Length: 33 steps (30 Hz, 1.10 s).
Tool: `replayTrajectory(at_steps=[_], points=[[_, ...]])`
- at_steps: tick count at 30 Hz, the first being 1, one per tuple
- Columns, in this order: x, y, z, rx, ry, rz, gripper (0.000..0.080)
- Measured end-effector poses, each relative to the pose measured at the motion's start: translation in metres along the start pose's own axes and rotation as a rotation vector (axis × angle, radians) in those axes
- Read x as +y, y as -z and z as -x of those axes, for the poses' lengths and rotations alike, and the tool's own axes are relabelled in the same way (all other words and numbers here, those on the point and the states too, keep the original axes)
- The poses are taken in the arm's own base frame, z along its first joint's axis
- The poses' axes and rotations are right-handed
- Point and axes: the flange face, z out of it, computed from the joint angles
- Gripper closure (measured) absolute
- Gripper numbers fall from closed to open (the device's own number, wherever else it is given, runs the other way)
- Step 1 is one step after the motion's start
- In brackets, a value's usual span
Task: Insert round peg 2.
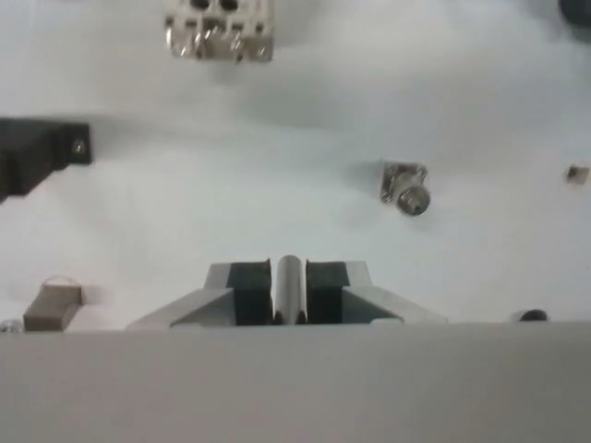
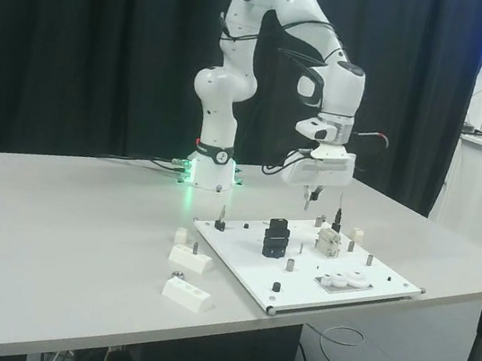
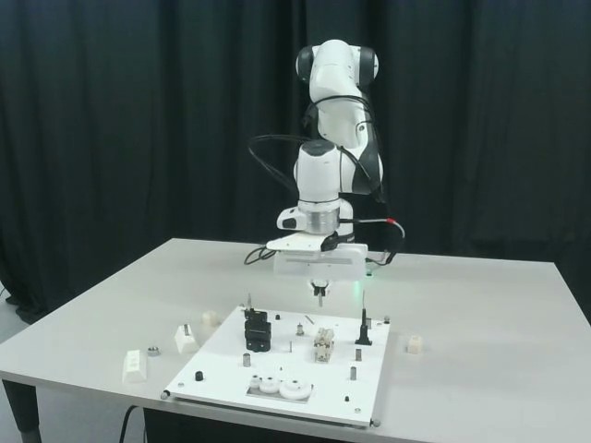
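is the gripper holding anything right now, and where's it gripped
Yes. The gripper is shut on a round peg, clamped at its upper part between the two finger pads; the free lower end hangs above the white board, touching nothing.

Open air lies under the gripper (image 2: 313, 194) down to the white board (image 3: 222, 374). Below it stand low obstacles: a black block (image 2: 275, 237), a pale connector (image 2: 329, 241), thin upright pins (image 3: 363, 330). The grey table (image 2: 73, 210) beside the board is mostly open.

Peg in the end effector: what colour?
Grey. The peg sits between the black pads of the end effector; clearest in the wrist view.
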Motion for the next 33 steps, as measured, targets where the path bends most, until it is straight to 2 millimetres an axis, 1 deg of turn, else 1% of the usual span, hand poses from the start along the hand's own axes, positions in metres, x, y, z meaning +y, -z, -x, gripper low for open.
replayTrajectory(at_steps=[8,15,25,33], points=[[0.007,-0.003,0.021,0.020,0.016,-0.019,0.0728],[0.013,-0.009,0.033,0.037,0.014,-0.049,0.0728],[0.020,-0.025,0.040,0.033,0.008,-0.041,0.0728],[0.021,-0.037,0.046,0.024,0.007,-0.027,0.0728]])
